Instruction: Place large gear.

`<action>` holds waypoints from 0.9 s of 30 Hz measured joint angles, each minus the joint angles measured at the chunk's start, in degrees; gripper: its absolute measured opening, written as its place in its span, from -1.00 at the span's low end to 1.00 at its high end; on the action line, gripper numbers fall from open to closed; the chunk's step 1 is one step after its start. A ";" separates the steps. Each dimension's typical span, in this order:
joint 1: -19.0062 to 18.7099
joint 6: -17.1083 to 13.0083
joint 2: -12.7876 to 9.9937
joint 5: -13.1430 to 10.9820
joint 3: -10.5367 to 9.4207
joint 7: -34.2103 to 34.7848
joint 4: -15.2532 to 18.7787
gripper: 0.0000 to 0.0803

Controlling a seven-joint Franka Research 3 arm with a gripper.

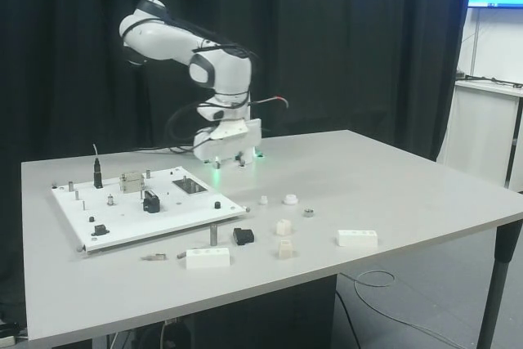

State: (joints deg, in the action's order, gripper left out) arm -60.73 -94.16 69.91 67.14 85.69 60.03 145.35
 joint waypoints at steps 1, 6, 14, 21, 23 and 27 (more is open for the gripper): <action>-1.05 -0.24 0.00 -0.22 0.09 0.92 0.01 0.49; -6.70 -1.57 0.02 -1.02 0.66 5.96 0.01 0.49; -16.92 -4.06 0.01 -1.11 2.13 14.88 -0.49 0.49; -25.75 -5.89 -0.31 0.15 4.18 23.28 -2.03 0.49; -28.12 -6.56 -0.52 0.90 5.00 25.71 -2.57 0.49; -32.53 -7.87 -0.91 2.83 6.89 29.84 -3.78 0.49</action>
